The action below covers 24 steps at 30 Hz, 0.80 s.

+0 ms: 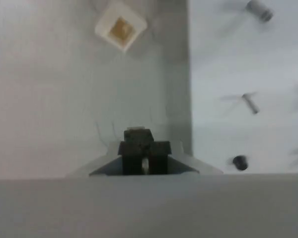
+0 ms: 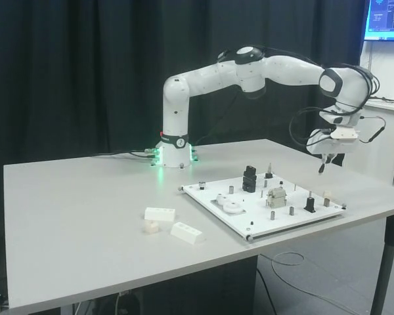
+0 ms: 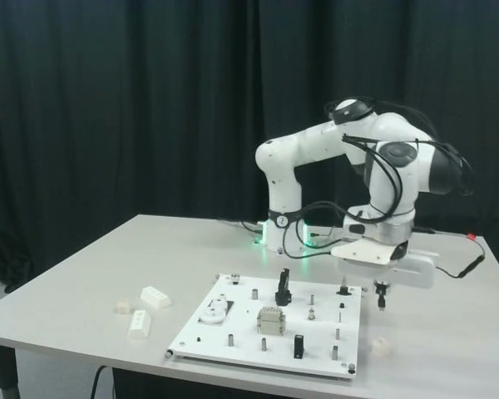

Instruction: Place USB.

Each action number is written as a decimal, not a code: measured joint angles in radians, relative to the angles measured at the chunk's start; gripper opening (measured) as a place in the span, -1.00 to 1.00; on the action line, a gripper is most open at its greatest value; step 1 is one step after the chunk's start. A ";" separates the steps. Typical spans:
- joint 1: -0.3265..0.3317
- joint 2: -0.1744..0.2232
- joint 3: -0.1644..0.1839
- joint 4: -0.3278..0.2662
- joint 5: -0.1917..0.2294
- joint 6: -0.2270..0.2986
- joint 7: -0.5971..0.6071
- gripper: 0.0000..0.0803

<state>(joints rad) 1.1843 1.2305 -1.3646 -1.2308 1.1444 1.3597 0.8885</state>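
Behind grey table (image 2: 72, 197), black curtain (image 2: 72, 72)

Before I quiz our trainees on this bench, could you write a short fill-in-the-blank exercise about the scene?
1. The gripper hangs in the air beyond the edge of the white ____ board.
2. The arm's base glows ____.
3. Beside the board, ____ small white blocks lie together on the grey table.

Missing words: assembly; green; three

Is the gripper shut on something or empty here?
Shut on something: in the wrist view the gripper pinches a small black part, likely the USB, in the air above the grey table.
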 joint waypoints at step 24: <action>0.155 0.007 -0.006 -0.151 -0.029 0.085 0.018 0.66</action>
<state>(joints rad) 1.3392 1.2379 -1.3702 -1.3814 1.1156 1.4449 0.9070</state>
